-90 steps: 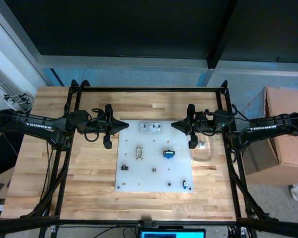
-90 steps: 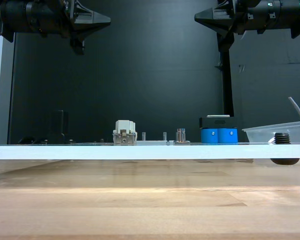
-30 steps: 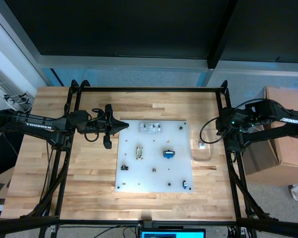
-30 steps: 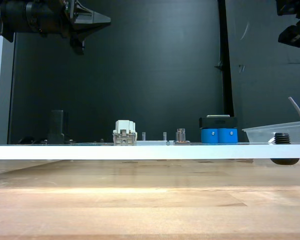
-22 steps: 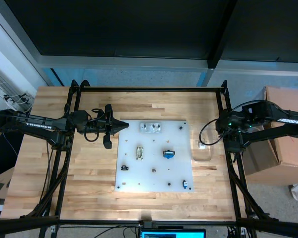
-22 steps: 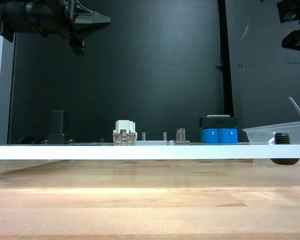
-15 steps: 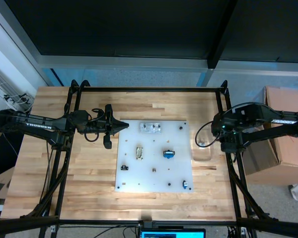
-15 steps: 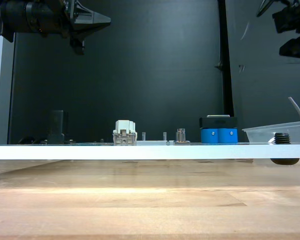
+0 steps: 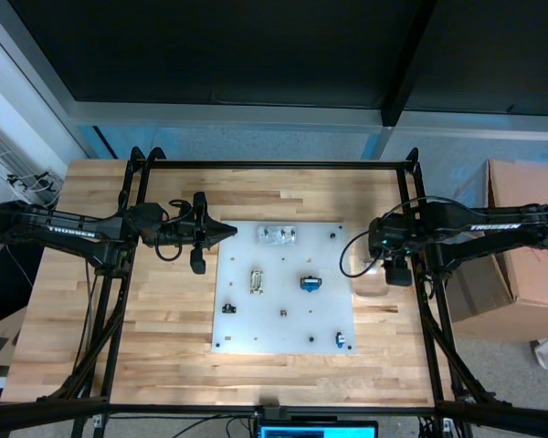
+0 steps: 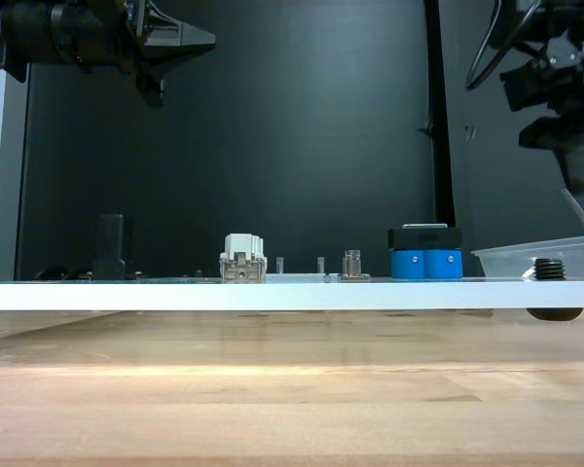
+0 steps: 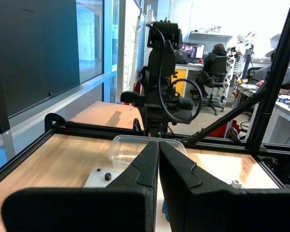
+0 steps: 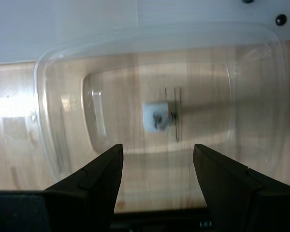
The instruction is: Pick the RJ45 connector and install on the taskboard
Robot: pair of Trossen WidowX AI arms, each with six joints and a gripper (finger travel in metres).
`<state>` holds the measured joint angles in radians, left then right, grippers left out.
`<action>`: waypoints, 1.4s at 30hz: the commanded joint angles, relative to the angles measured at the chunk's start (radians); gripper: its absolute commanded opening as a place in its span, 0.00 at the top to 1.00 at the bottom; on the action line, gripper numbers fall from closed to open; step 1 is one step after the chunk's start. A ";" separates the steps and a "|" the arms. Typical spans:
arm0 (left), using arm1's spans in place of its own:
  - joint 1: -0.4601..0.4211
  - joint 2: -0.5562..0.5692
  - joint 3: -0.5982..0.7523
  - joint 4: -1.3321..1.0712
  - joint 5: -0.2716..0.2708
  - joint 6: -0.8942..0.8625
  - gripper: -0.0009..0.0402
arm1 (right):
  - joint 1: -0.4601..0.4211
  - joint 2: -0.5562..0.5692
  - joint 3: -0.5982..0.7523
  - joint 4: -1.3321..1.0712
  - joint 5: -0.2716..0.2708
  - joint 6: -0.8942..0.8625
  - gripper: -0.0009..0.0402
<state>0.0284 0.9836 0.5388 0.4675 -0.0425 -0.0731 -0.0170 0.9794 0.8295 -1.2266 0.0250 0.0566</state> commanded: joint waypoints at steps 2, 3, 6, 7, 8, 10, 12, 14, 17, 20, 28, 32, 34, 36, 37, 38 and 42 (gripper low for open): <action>0.000 0.000 0.000 0.000 0.000 0.000 0.98 | 0.000 0.025 -0.040 0.052 0.000 -0.014 0.47; 0.000 0.000 0.000 0.000 0.000 0.000 0.98 | 0.000 0.030 -0.050 0.058 0.000 -0.014 0.47; 0.000 0.000 0.000 0.001 0.000 0.000 0.98 | 0.000 0.046 -0.068 0.091 -0.001 -0.013 0.47; 0.000 0.000 0.000 0.001 0.000 0.000 0.98 | 0.000 0.050 -0.069 0.096 -0.001 -0.015 0.47; 0.000 0.000 0.000 -0.001 0.000 0.000 0.98 | 0.000 0.058 -0.070 0.100 -0.001 -0.016 0.47; 0.000 0.000 0.000 -0.005 0.000 0.000 0.98 | 0.000 0.074 -0.070 0.100 -0.001 -0.017 0.47; 0.000 0.000 0.000 -0.007 0.000 0.000 0.98 | 0.000 0.094 -0.071 0.101 -0.001 -0.015 0.47; 0.000 0.000 0.000 -0.016 0.000 0.000 0.98 | 0.000 0.111 -0.072 0.106 -0.003 -0.018 0.47; 0.000 0.000 0.000 -0.021 0.000 0.000 0.98 | 0.000 0.128 -0.074 0.112 -0.019 -0.025 0.47; 0.000 0.000 0.000 -0.021 0.000 0.000 0.98 | 0.000 0.145 -0.076 0.119 -0.018 -0.028 0.47; 0.000 0.000 0.000 -0.021 0.000 0.000 0.98 | -0.031 0.202 -0.076 0.126 -0.018 -0.077 0.47; 0.000 0.000 0.000 -0.021 0.000 0.000 0.98 | -0.046 0.206 -0.076 0.127 -0.018 -0.092 0.47; 0.000 0.000 0.000 -0.021 0.000 0.000 0.98 | -0.052 0.206 -0.076 0.127 -0.018 -0.091 0.47; 0.000 0.000 0.000 -0.021 0.000 0.000 0.98 | -0.059 0.206 -0.076 0.129 -0.018 -0.091 0.47; 0.000 0.000 0.000 -0.021 0.000 0.000 0.98 | -0.060 0.210 -0.076 0.130 -0.018 -0.091 0.47; 0.000 0.000 0.000 -0.021 0.000 0.000 0.98 | -0.060 0.217 -0.076 0.133 -0.018 -0.092 0.47; 0.000 0.000 0.000 -0.021 0.000 0.000 0.98 | -0.060 0.252 -0.077 0.134 -0.021 -0.096 0.47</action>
